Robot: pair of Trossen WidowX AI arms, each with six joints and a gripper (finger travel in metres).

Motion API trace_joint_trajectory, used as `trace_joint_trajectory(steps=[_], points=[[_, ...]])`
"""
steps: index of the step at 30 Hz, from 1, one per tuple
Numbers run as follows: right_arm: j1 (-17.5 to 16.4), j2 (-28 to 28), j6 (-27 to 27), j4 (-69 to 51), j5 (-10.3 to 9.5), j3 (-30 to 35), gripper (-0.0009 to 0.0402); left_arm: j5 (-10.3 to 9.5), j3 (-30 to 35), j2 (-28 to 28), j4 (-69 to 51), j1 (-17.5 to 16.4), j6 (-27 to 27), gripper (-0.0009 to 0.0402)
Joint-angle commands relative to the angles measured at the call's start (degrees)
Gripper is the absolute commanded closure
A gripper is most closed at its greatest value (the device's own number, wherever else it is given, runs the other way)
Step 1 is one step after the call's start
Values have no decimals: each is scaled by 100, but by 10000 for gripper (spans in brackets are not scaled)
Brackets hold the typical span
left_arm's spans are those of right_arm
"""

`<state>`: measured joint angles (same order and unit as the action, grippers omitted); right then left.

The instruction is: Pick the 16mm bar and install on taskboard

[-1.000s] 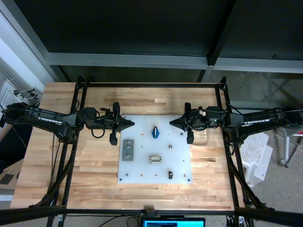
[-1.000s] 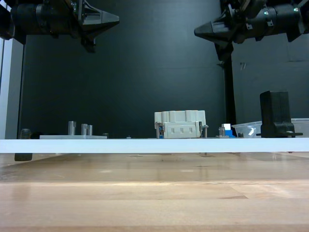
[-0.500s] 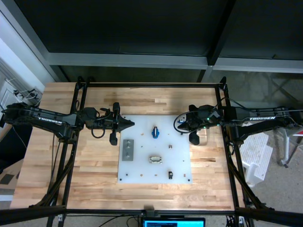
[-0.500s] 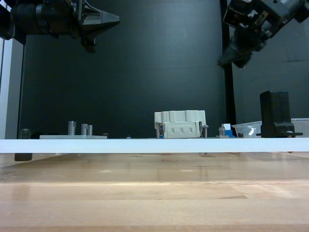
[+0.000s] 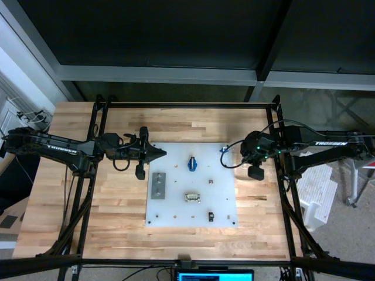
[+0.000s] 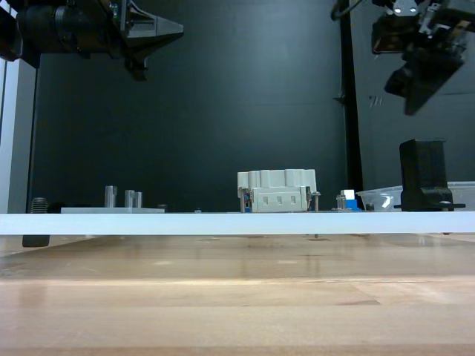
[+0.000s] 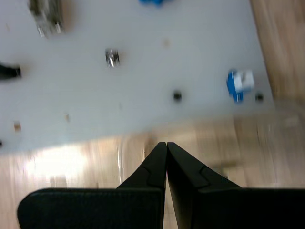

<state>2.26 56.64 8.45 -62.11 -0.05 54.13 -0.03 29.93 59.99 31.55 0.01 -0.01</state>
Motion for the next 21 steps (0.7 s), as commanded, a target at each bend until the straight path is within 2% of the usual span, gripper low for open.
trace_joint_trajectory(steps=[1,13,21], points=[[87,4,-61,-549,-7,87,393,0,2,0,0,0,0,393],[566,138,-710,-1158,20,39,390,0,2,0,0,-2,0,393],[931,254,-1469,-1036,17,-297,344,0,2,2,0,0,0,393]])
